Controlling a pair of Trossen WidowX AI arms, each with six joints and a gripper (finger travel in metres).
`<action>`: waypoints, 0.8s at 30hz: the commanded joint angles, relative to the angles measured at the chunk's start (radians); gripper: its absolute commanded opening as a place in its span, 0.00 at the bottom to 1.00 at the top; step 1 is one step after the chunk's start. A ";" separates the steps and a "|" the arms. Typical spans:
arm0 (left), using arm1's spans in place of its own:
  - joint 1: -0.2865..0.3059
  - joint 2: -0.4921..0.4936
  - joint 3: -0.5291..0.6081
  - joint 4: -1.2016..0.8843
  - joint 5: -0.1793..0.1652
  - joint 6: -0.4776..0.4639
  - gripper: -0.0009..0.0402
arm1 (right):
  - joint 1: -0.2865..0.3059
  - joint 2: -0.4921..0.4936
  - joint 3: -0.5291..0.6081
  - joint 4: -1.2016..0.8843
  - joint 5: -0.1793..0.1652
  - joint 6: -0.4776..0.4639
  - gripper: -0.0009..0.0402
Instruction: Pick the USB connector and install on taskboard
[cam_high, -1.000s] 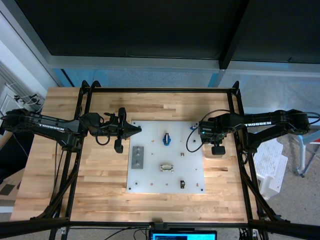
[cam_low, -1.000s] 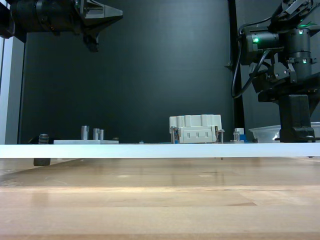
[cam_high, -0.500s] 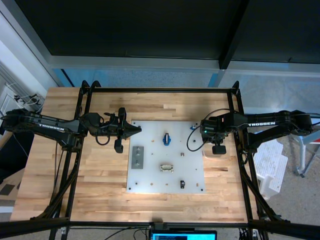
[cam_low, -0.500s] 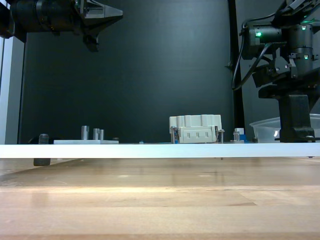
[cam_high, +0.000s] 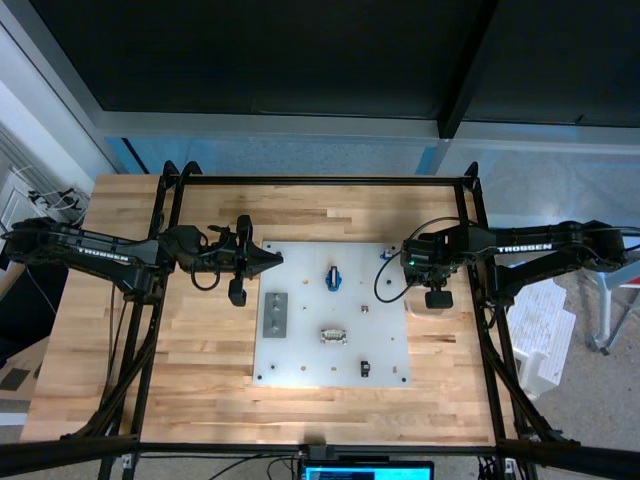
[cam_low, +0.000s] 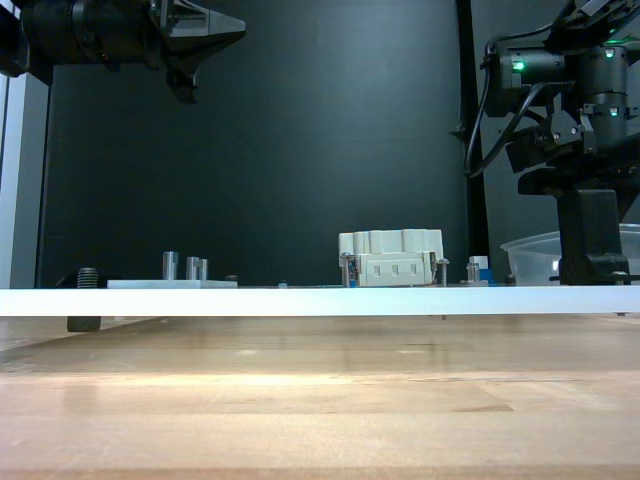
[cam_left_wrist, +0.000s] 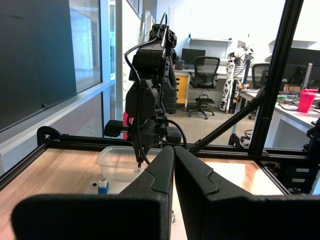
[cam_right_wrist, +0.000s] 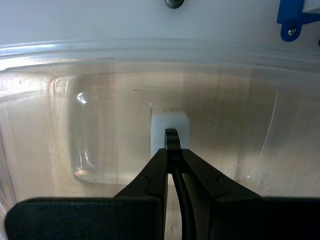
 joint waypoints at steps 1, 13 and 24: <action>0.000 0.000 0.000 0.000 0.000 0.000 0.02 | 0.001 0.000 0.001 0.000 0.001 0.001 0.02; 0.000 0.000 0.000 0.000 0.000 0.000 0.02 | 0.000 0.000 0.001 0.001 0.001 0.001 0.02; 0.000 0.000 0.000 0.000 0.000 0.000 0.02 | 0.000 -0.059 0.001 0.001 0.002 0.009 0.02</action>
